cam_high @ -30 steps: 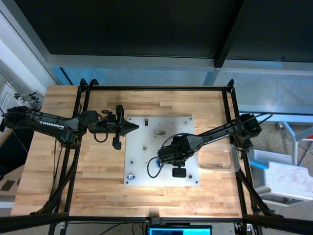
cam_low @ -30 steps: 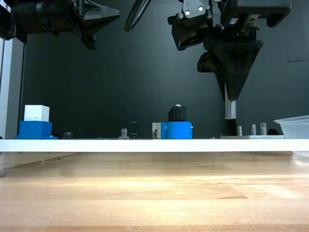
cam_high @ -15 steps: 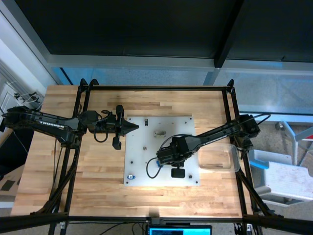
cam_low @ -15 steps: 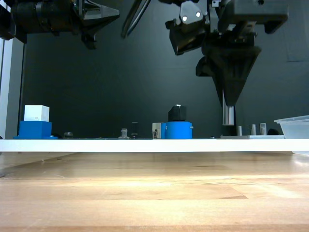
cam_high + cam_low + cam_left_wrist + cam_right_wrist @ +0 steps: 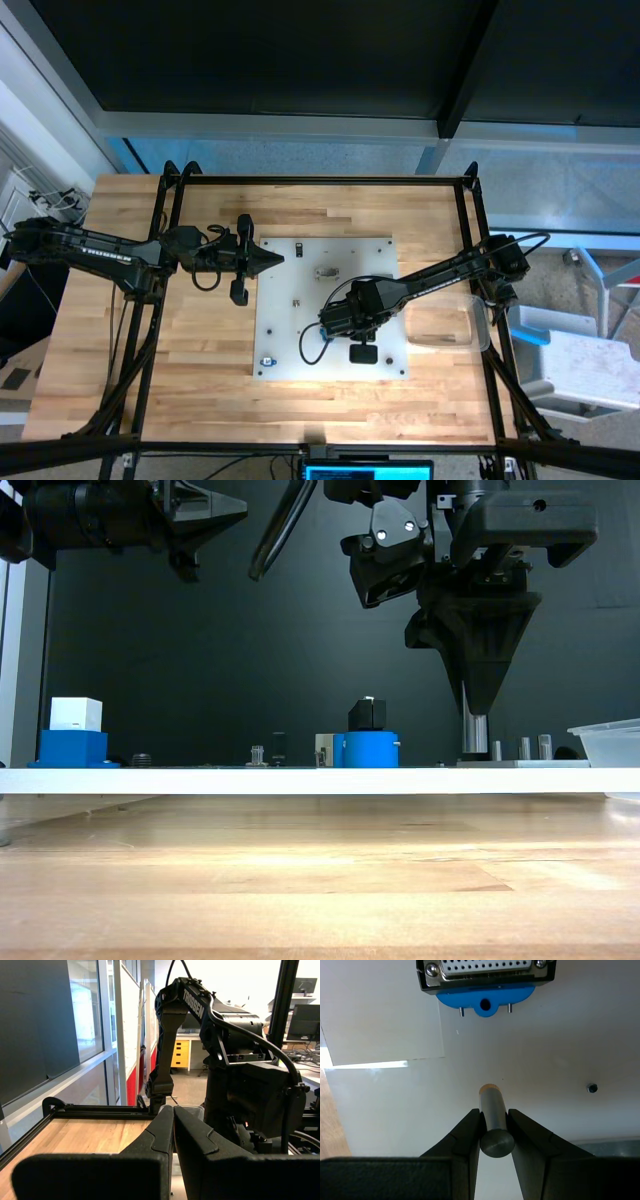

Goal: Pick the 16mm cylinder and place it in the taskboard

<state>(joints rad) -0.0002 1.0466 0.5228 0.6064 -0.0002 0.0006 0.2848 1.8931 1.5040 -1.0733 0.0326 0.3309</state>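
A: Where is the 16mm cylinder [image 5: 492, 1105]?

B: It is clamped upright between the two fingers of the right pincer [image 5: 473, 705], which points straight down. In the low view it shows right of centre, a short grey peg sticking out below the black finger tips.

A: Is it on the taskboard [image 5: 290, 345]?

B: It is over the white plate, a little right of the board's middle in the high view. Its lower end is very close to the surface. I cannot tell whether it touches.

A: What stands near it?

B: In the low view, three small metal pegs [image 5: 523, 747] stand just to its right. The clear tray [image 5: 608, 740] sits at the right edge of the frame, beside the board. The blue fitting [image 5: 370, 750], with a black block on top, stands to its left, near the centre. The right wrist view shows a silver connector [image 5: 485, 970] on a blue bracket beyond the cylinder, apart from it.

A: And the other arm?

B: The left pincer [image 5: 270, 258] is held high and level at the board's upper left edge in the high view, pointing right. Its fingers [image 5: 162, 1132] are pressed together with nothing between them.

A: What carries it all?

B: A pale wooden worktop [image 5: 190, 340], with the board in its middle.
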